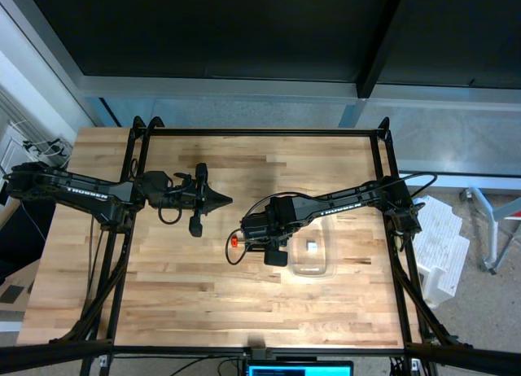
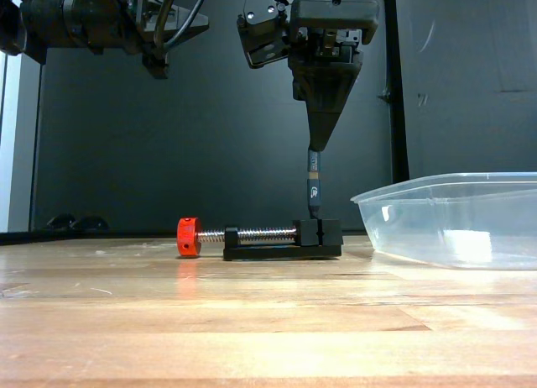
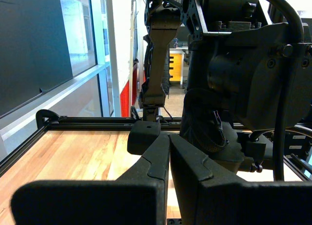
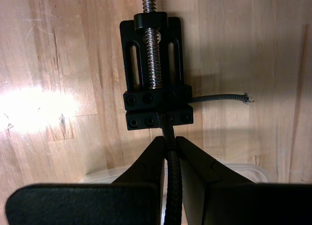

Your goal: Pick the USB-C connector and install on taskboard

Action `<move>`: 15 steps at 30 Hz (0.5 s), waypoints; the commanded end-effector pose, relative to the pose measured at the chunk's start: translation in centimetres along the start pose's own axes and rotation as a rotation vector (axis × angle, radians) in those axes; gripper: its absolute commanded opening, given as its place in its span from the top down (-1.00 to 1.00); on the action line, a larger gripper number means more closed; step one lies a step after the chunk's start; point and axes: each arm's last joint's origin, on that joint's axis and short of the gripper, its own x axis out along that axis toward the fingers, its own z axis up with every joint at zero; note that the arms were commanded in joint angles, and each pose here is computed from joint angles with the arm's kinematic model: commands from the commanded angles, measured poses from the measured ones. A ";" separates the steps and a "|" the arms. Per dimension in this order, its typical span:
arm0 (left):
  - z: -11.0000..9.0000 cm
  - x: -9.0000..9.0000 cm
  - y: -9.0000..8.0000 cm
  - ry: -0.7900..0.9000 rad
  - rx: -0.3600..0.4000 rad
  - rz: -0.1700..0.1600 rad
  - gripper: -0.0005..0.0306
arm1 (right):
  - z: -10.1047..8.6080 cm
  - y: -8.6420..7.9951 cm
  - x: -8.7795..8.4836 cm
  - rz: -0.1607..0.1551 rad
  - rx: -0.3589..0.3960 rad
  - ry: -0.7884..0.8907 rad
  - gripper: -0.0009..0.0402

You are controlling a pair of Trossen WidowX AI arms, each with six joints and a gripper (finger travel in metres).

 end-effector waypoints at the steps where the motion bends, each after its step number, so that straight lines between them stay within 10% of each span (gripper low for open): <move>1: 0.0 0.0 0.0 0.000 0.000 0.000 0.96 | 0.0 0.0 0.0 0.001 -0.003 0.000 0.96; 15: 0.0 0.0 0.0 0.000 0.000 0.000 0.96 | 0.0 0.0 0.0 0.002 -0.008 0.002 0.96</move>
